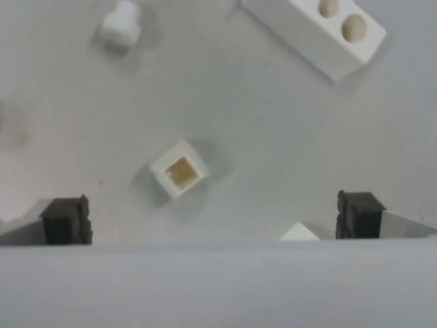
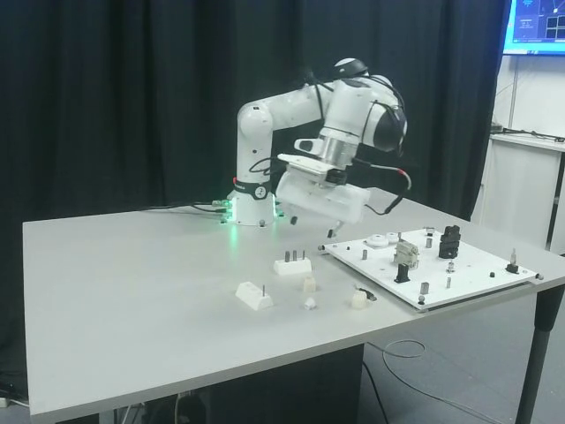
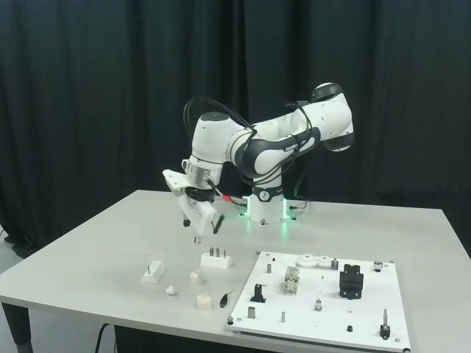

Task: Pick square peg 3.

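Above the surface, well clear of the small parts, the end effector is held with its fingers spread wide and nothing between them. The peg, a small white cube with a square inset in its top face, is seen in the wrist view lying on the surface below the fingers, rotated against the line between them; in the room views it appears to be the cube just in front of the two-hole block (which of the small white cubes is peg 3 cannot be confirmed). For a sound grasp, the wrist should be turned until the fingers face two flat sides of the peg, the end effector centred over it, and the descent made straight down, so that the neighbouring white piece and the block are not disturbed. No brand, label or readable writing can be made out on the parts.
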